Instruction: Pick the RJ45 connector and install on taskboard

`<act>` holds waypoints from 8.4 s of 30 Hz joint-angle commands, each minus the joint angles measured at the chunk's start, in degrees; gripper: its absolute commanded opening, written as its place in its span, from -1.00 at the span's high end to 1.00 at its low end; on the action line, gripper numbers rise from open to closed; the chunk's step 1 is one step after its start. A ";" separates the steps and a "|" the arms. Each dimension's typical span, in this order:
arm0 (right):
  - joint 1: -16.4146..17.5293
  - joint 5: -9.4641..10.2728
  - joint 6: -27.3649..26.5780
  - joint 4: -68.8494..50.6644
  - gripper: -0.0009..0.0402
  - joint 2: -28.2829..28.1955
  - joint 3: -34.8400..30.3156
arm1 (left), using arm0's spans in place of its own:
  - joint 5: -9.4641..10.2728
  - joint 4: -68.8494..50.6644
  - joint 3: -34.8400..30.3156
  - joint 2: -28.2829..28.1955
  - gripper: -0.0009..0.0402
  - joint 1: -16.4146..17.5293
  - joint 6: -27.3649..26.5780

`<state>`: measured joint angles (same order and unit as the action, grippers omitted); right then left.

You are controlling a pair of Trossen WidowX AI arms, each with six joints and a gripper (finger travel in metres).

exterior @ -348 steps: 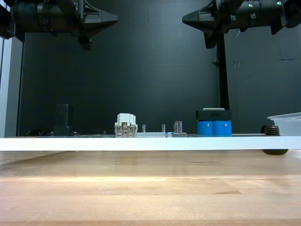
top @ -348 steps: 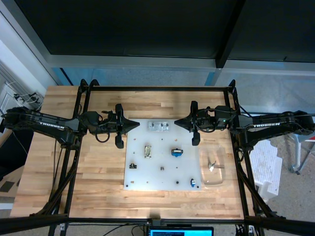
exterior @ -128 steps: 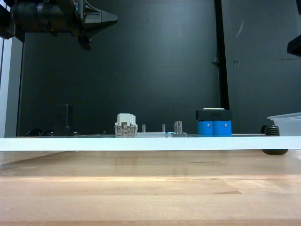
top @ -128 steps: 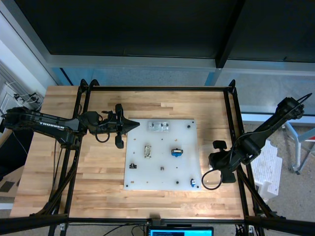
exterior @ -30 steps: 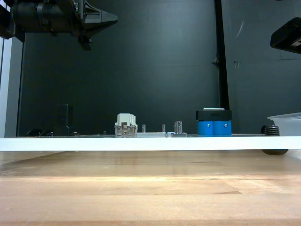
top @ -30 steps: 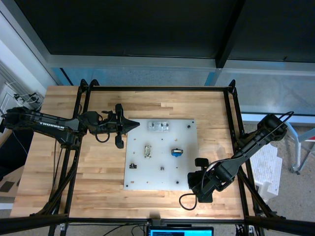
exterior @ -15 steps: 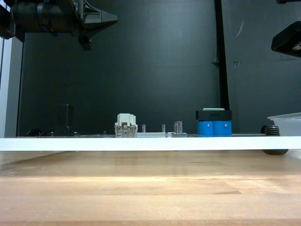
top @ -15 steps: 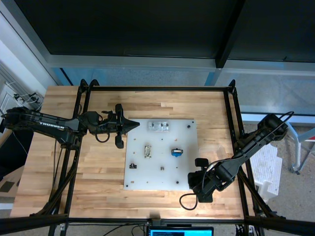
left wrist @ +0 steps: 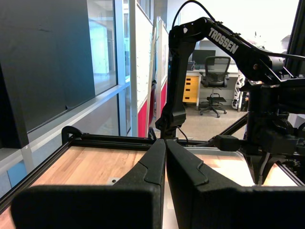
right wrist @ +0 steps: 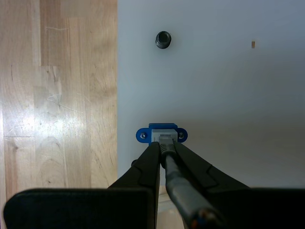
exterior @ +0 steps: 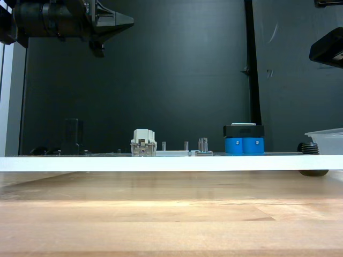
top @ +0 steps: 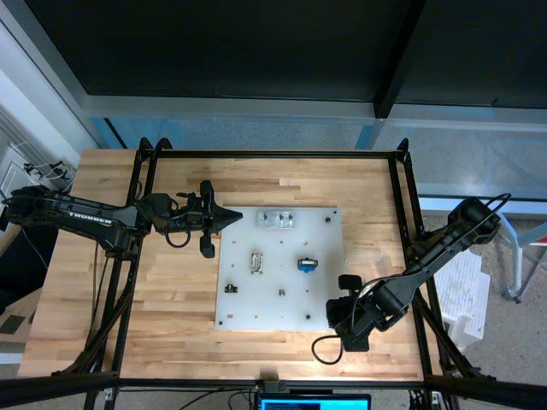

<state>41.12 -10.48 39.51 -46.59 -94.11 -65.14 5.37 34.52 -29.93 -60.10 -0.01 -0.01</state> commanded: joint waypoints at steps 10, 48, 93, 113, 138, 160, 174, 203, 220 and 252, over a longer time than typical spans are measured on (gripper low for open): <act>0.00 0.13 0.04 -0.17 0.96 0.02 0.09 | 0.00 0.00 -0.02 0.00 0.96 0.00 0.00; 0.13 -0.46 0.59 -3.80 0.04 6.82 -2.95 | 0.00 0.00 -0.02 0.00 0.96 0.02 0.00; -27.74 -3.39 -24.39 1.57 0.07 24.50 -0.42 | -0.02 0.00 -0.02 -0.02 0.96 0.00 0.00; -38.88 2.89 -36.70 24.72 0.75 30.12 5.38 | 0.00 0.00 -0.02 0.00 0.96 0.00 0.02; -41.35 5.95 -37.92 61.66 0.96 33.86 23.12 | 0.00 0.00 -0.02 -0.02 0.96 0.00 0.02; -41.40 8.72 -36.89 74.47 0.96 35.41 31.26 | 0.00 0.00 -0.02 0.00 0.96 0.02 0.00; -41.40 8.87 -36.96 73.24 0.96 35.41 31.26 | 0.00 0.00 -0.02 0.00 0.96 0.02 0.00; -41.35 9.03 -36.96 73.20 0.96 35.41 31.26 | 0.00 0.00 -0.02 0.00 0.96 0.00 0.00; -41.35 9.03 -36.96 73.13 0.96 35.41 31.26 | -0.02 0.00 -0.02 -0.02 0.96 0.00 0.00; -41.35 9.03 -36.96 73.11 0.96 35.41 31.26 | -0.02 0.00 -0.02 0.00 0.96 0.00 0.02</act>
<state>-0.25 -1.45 2.55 26.50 -58.67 -33.87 5.37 34.50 -29.95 -60.10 -0.01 -0.01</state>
